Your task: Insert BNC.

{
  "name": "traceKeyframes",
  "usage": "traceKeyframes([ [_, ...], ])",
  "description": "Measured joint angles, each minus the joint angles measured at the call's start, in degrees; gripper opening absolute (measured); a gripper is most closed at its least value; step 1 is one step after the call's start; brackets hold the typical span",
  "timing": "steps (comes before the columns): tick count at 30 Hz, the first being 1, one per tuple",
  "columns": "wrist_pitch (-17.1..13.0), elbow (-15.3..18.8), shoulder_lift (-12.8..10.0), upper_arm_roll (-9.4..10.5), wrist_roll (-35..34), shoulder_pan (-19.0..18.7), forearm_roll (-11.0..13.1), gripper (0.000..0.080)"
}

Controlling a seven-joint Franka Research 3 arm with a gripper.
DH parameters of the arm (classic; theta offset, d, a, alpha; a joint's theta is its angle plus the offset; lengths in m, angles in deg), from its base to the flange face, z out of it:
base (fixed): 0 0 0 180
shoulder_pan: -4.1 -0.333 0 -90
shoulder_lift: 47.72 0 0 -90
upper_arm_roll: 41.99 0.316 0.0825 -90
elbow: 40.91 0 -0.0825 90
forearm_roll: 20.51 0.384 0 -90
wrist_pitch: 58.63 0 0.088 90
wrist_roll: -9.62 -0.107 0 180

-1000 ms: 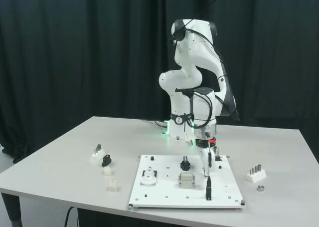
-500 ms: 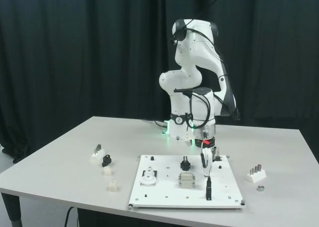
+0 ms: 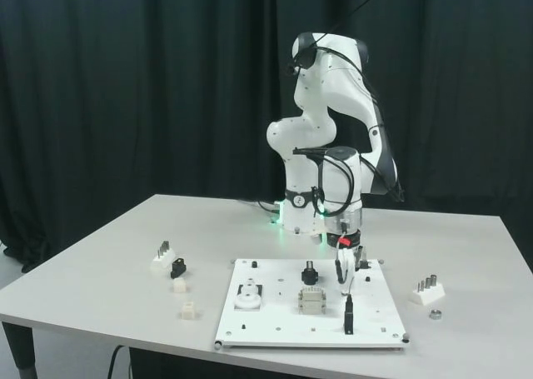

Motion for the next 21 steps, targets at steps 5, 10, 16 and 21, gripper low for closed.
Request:
traceKeyframes([
  [5, 0.9, -0.5, -0.4, -1.76, 0.0, -1.8, 0.0, 0.0117],
  [10, 2.0, -1.0, -0.9, -3.86, 0.1, -3.7, -0.1, 0.0117],
  [16, 3.9, -2.0, -0.9, -6.39, 0.7, -5.4, -0.1, 0.0635],
  [21, 6.5, -3.5, -0.7, -8.63, 2.2, -6.6, -0.6, 0.0635],
])
